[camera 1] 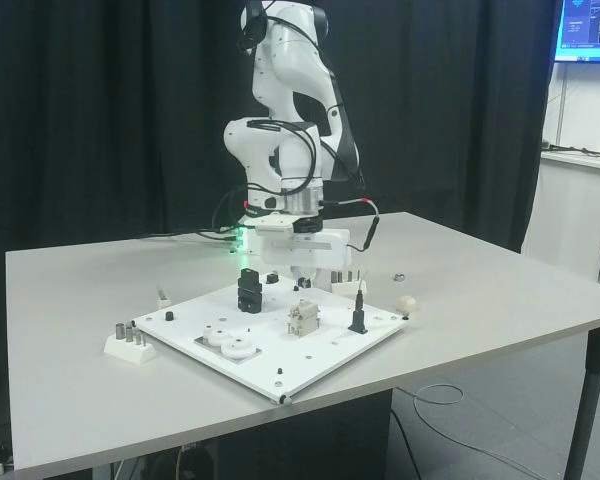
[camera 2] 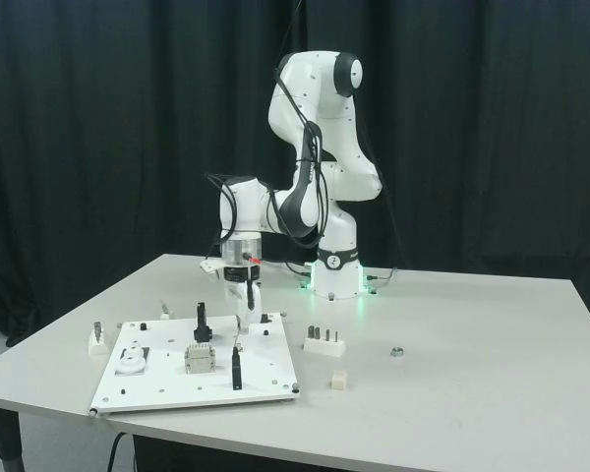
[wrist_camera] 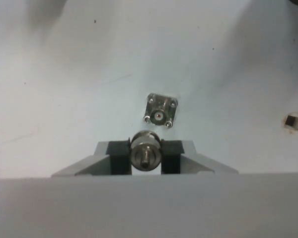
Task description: Place BNC.
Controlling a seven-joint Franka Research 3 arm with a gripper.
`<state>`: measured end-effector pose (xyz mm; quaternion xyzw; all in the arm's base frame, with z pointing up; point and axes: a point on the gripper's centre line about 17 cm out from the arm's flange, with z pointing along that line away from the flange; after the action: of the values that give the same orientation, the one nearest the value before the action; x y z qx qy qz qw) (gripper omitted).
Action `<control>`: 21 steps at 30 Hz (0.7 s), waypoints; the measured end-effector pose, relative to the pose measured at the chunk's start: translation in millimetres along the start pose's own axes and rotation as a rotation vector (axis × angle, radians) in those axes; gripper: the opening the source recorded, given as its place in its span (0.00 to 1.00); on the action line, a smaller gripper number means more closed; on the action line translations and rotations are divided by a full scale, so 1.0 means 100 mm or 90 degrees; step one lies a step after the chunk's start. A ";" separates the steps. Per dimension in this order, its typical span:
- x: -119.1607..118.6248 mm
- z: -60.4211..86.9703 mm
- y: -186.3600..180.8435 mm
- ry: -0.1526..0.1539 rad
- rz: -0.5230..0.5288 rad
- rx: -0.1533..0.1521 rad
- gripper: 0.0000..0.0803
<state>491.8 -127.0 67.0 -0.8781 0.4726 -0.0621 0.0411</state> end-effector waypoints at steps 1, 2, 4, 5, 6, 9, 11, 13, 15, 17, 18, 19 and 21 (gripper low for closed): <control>0.00 0.00 0.00 0.000 -0.001 0.000 0.15; 0.00 0.00 0.00 0.000 -0.001 -0.001 0.15; 0.00 0.00 0.00 0.001 -0.001 -0.001 0.15; 0.00 0.00 0.00 0.001 -0.002 -0.002 0.15; 0.00 0.00 0.00 0.001 -0.002 -0.002 0.15; 0.00 0.00 0.00 0.002 -0.002 -0.002 0.15; 0.00 0.00 0.00 0.002 -0.002 -0.002 0.15; 0.00 0.00 0.00 0.002 -0.002 -0.002 0.15; 0.00 0.00 0.00 0.002 -0.002 -0.002 0.15; 0.00 0.00 0.00 0.002 -0.002 -0.002 0.15; 0.00 0.00 0.00 0.002 -0.002 -0.002 0.15; 0.00 0.00 0.00 0.002 -0.002 -0.002 0.15; 0.00 0.00 0.00 0.002 -0.003 -0.002 0.15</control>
<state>492.2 -126.9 67.3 -0.8793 0.4706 -0.0626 0.0389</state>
